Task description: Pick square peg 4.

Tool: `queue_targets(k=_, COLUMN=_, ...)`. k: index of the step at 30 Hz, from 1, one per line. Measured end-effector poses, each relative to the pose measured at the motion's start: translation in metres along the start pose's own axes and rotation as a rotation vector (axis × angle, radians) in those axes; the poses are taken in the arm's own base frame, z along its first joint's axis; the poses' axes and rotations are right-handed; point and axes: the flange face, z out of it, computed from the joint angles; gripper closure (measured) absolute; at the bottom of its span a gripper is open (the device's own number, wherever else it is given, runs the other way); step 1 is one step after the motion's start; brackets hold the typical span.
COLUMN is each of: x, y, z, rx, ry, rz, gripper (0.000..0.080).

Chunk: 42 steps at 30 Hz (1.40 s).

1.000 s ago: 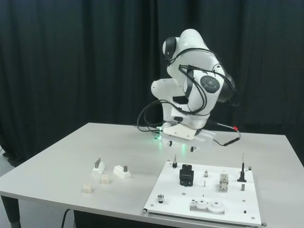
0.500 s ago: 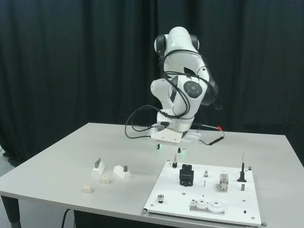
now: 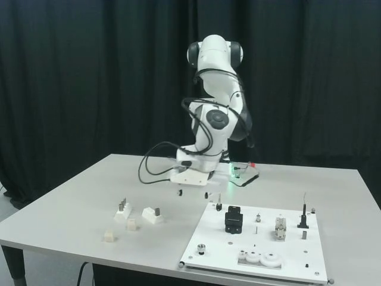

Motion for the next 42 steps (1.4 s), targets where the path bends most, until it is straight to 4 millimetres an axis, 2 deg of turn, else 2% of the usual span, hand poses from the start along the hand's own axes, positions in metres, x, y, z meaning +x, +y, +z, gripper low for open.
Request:
queue_targets(k=9, x=0.015, y=0.035, z=0.036, rx=0.037, ry=-0.003, rz=-0.150, gripper=0.0003)
queue_targets(k=16, x=0.019, y=0.060, z=0.055, rx=0.078, ry=0.016, rz=-0.237, gripper=0.0003)
queue_targets(k=42, x=0.005, y=0.119, z=0.093, rx=0.193, ry=0.250, rz=-0.338, gripper=0.0003)
